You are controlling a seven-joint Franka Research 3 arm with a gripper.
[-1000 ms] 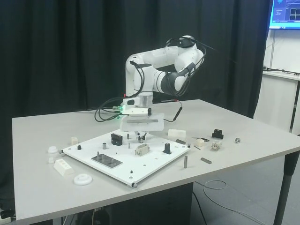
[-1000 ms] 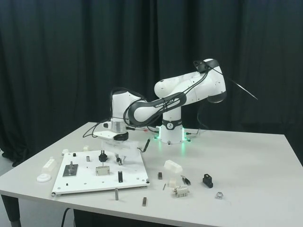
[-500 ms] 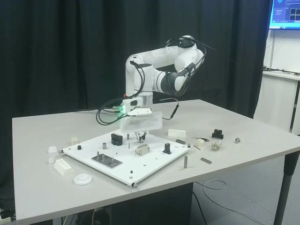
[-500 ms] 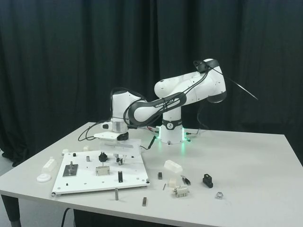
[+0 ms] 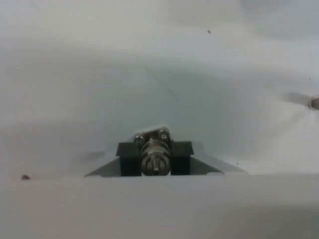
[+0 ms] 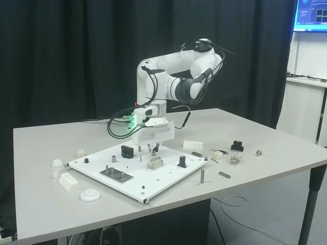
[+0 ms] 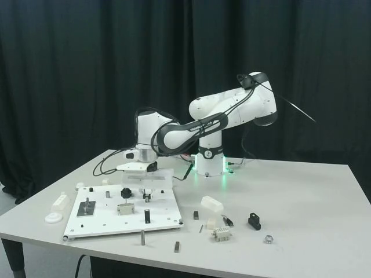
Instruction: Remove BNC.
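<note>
Standing between the black fingers (image 5: 127, 158) of the end effector (image 5: 155, 158), which is clamped on it above the white board (image 6: 168, 178): one BNC connector (image 5: 154, 155). Judged small, light, rigid metal, slippery; the knurled barrel is best gripped.

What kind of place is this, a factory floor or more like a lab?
Most likely a robotics lab or test cell. A white arm is bolted to a grey table, working over a white board of small connectors, with black curtains behind.
</note>
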